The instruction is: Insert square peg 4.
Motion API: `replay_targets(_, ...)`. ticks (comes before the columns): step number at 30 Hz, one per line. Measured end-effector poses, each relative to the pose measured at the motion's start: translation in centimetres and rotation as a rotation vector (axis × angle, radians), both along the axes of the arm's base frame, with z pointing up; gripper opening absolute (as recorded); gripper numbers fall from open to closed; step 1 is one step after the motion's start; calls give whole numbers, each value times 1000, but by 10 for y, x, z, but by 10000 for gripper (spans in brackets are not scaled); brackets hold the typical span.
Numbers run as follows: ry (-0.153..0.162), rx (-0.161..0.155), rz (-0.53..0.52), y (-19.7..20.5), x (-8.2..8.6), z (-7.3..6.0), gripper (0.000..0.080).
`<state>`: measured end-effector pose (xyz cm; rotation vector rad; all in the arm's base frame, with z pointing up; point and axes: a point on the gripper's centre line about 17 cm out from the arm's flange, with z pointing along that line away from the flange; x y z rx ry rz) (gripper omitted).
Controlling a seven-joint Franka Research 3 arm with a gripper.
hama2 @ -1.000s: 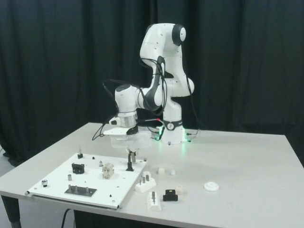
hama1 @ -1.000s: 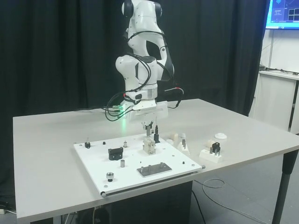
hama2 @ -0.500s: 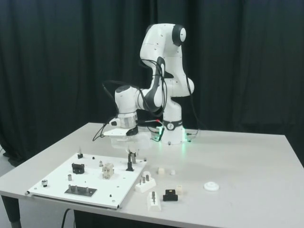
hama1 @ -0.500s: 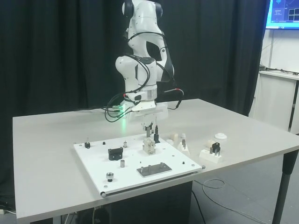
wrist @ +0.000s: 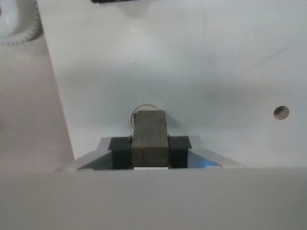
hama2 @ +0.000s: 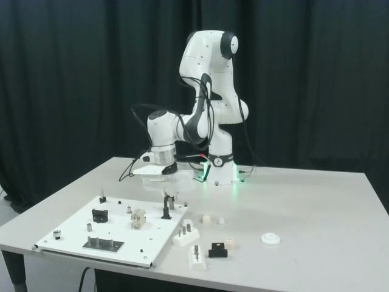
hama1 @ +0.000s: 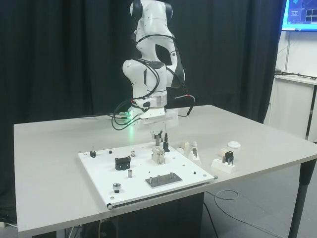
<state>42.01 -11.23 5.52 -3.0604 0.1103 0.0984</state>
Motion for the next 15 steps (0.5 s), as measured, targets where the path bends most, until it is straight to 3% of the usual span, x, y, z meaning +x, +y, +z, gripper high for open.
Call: replay_targets(15, 2, 2, 7, 3, 0, 0, 154)
